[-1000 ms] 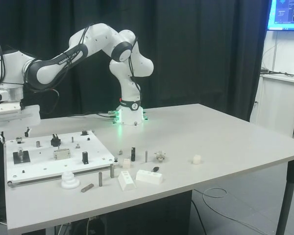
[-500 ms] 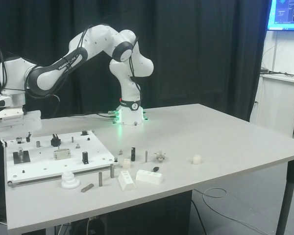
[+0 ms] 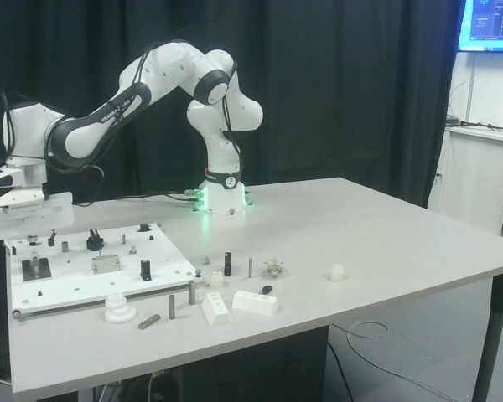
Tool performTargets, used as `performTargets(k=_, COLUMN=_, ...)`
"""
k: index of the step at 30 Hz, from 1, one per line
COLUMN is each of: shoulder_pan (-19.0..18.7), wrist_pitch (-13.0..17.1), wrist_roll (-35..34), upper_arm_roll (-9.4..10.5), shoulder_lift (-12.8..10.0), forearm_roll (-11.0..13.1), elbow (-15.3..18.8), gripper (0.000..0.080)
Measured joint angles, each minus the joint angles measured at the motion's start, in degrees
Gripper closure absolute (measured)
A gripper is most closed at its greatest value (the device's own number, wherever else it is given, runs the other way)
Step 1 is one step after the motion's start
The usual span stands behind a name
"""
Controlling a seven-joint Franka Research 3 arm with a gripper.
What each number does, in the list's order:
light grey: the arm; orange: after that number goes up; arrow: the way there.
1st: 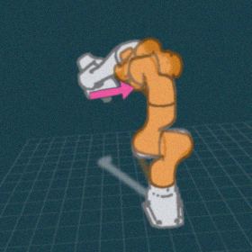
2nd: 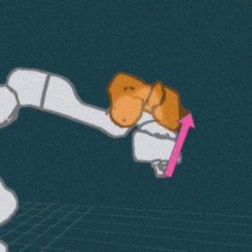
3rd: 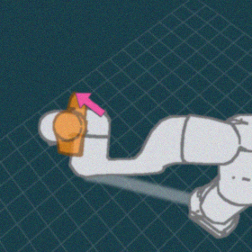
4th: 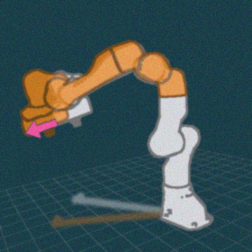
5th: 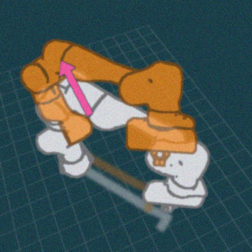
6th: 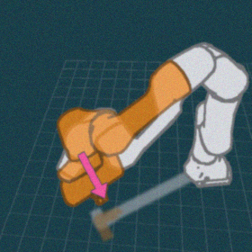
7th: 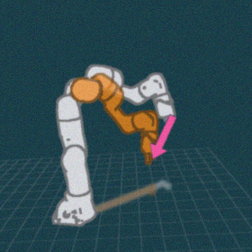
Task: Remove small gear.
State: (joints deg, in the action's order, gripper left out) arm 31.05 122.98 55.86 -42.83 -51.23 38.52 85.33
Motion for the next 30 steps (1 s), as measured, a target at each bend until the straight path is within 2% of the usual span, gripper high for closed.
performTargets(k=30, shoulder_pan=0.0, wrist_pitch=3.8, wrist_roll=1.8, upper_arm_roll=0.85, shoulder_lift=0.0, forearm_roll=1.2, elbow=3.0, gripper=0.0)
